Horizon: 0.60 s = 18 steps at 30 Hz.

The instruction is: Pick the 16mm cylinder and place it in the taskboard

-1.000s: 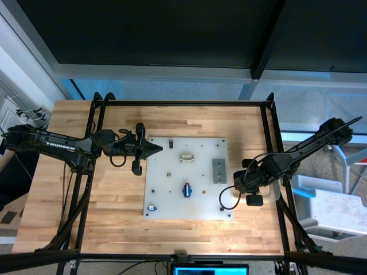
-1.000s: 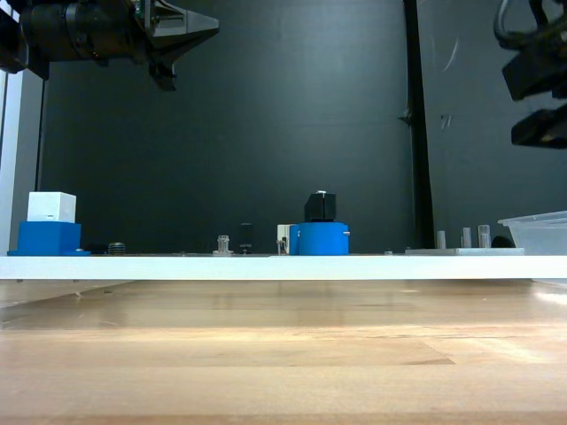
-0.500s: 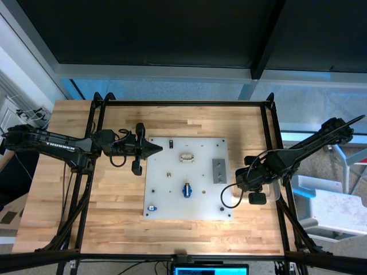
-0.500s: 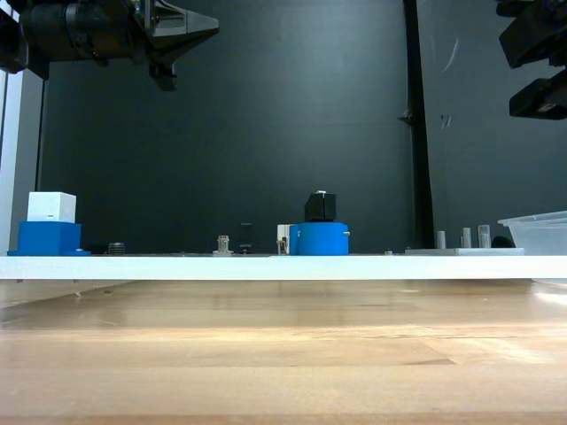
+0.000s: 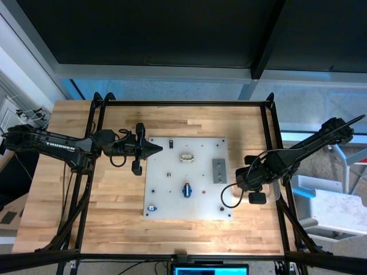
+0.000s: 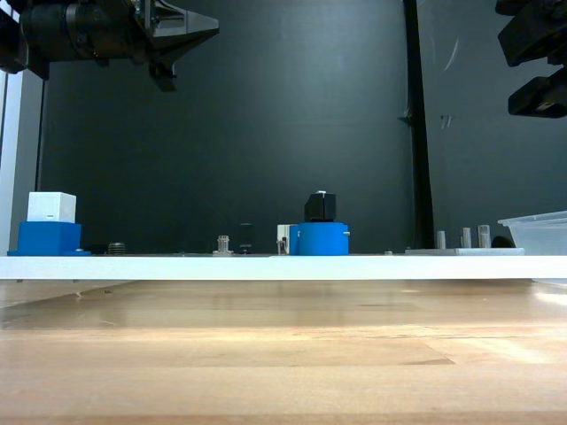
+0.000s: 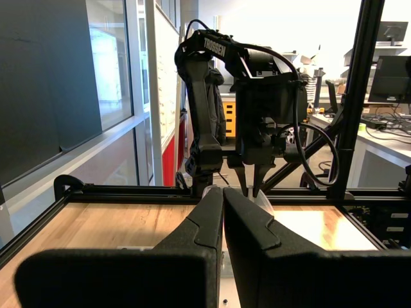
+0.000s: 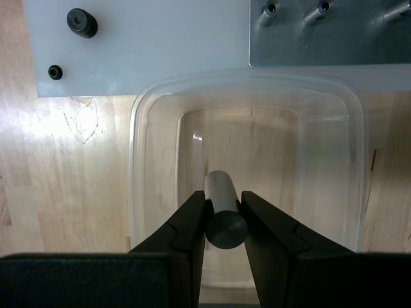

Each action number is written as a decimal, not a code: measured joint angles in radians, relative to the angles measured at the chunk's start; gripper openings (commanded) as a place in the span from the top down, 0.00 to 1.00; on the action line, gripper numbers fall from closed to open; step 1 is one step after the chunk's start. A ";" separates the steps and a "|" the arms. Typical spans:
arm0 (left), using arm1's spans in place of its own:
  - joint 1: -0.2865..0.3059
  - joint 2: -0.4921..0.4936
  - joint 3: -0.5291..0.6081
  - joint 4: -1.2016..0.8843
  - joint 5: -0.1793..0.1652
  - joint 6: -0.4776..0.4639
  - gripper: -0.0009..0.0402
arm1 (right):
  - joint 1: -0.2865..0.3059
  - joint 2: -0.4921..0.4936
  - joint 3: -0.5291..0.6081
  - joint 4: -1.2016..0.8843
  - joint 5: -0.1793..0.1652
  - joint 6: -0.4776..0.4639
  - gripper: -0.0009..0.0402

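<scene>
Right gripper (image 8: 222, 200): my jaws clamped on the 16mm cylinder (image 8: 225, 221), above the clear bin (image 8: 136, 186). Left gripper (image 7: 223, 192): closed, empty, at the taskboard (image 8: 160, 45) left edge. Advice: carry level, align squarely over hole.

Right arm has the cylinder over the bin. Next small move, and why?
Probably carry it toward the taskboard: the right gripper holds the 16mm cylinder above the clear bin, off the board. The left gripper hangs shut above the board's left edge.
</scene>
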 measured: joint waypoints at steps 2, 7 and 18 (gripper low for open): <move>0.000 0.000 0.000 0.000 0.000 0.000 0.98 | -0.006 0.014 0.008 0.000 0.006 0.000 0.96; 0.000 0.000 0.000 0.000 0.000 0.000 0.98 | -0.019 0.058 0.041 0.006 0.016 0.000 0.96; 0.000 0.000 0.000 0.000 0.000 0.000 0.98 | -0.043 0.181 0.126 0.052 0.016 -0.024 0.96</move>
